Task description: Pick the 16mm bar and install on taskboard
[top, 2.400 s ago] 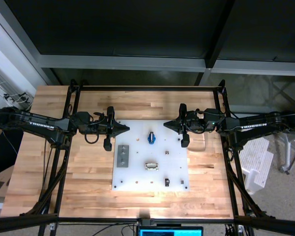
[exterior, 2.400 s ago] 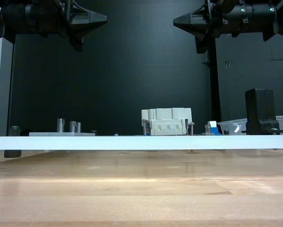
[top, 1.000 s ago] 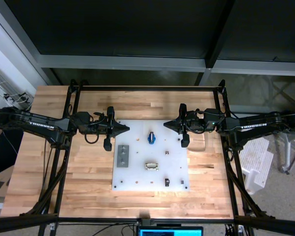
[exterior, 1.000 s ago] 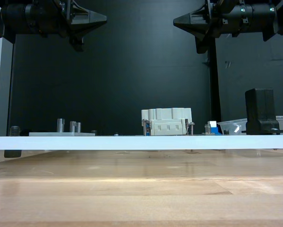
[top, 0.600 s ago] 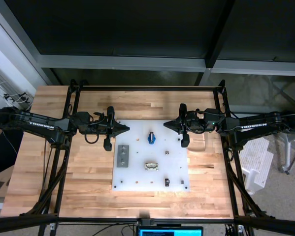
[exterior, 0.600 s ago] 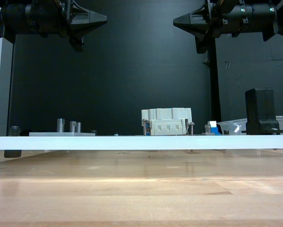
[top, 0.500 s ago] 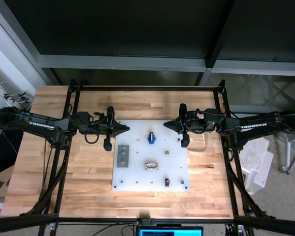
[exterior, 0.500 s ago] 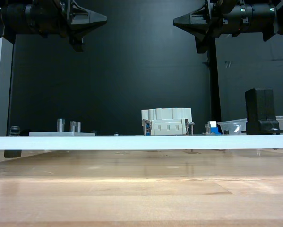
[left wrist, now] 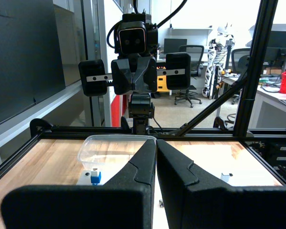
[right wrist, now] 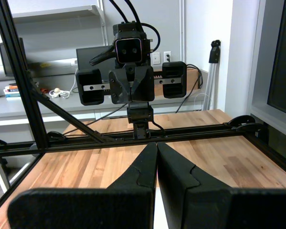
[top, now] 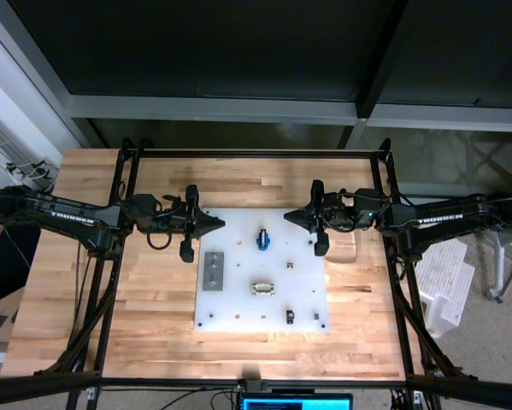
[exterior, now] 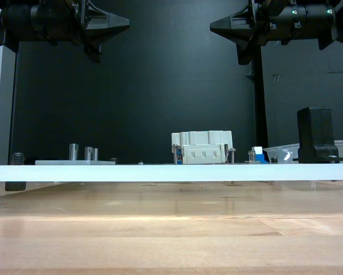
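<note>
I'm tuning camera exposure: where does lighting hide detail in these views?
Low view: left end effector and right end effector, shut, high over the taskboard, nearly merge into the black backdrop. Left wrist view: the room behind is washed out white. High view: taskboard evenly lit, no glare.

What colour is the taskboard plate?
Taskboard: white, high view. Left gripper, right gripper hover shut above its far edge.

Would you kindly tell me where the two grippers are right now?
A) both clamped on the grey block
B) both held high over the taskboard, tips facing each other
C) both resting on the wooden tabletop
B: the low view shows the left gripper and right gripper shut, empty, well above the taskboard, pointing at each other.
</note>
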